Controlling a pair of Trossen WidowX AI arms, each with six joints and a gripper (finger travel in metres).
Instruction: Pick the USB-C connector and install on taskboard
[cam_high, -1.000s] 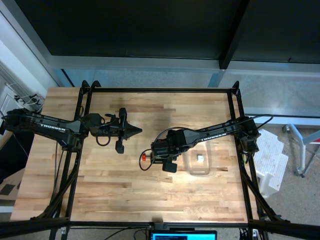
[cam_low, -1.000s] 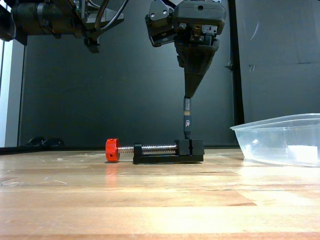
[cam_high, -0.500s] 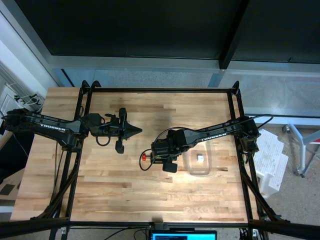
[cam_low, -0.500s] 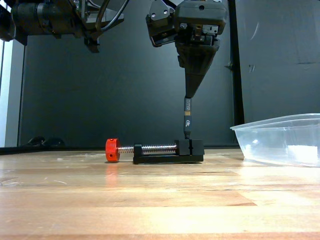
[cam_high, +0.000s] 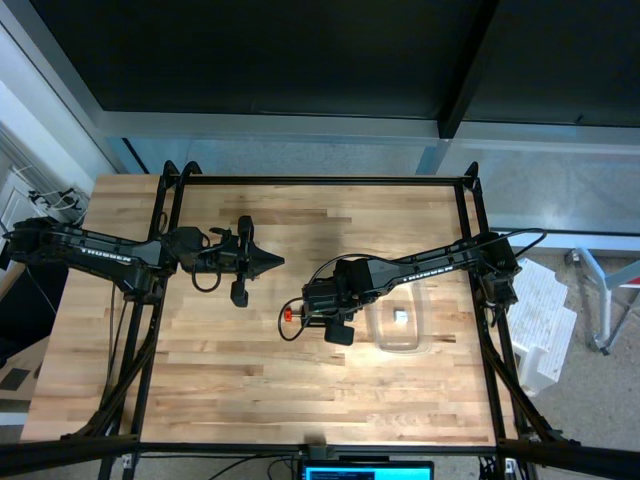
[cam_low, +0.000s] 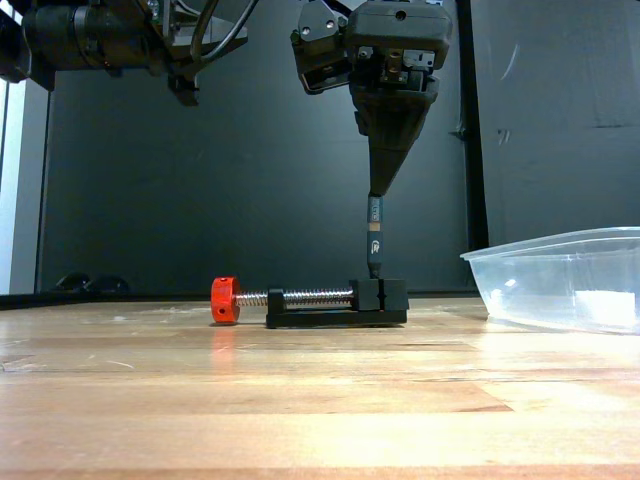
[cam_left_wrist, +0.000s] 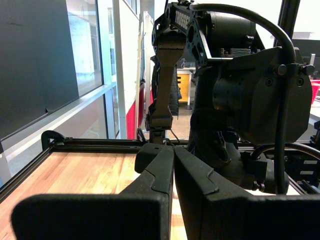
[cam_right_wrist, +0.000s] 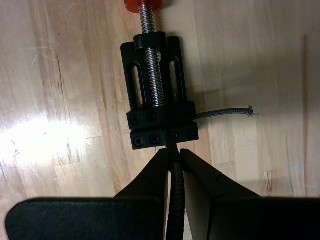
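1. Table: pale wood planks inside a black frame, one arm mounted at each side edge.
2. Left gripper: held high over the table's left half, well apart from the other items. Its two fingers were pressed flat against each other with nothing between them.
3. Right gripper: reached in over the middle of the table and pointed straight down, directly above one end of the black block. Its fingers were closed on the upper end of the plug.
4. Plug: a thin dark stick hanging upright from the right gripper's fingertips. Its lower tip met the top of the block at the end farthest from the knob. Whether it was seated in a socket could not be told.
5. Black block: lay flat on the table, with a silver threaded screw along its length.
6. Red-orange knob: on the end of that screw, on the side away from the tray.
7. Short grey cord: stuck out sideways from the block near the gripper and had a frayed tip.
8. Clear plastic tray: on the table near the block, to its right, not touching it.
9. Small white square piece: lay inside the tray.
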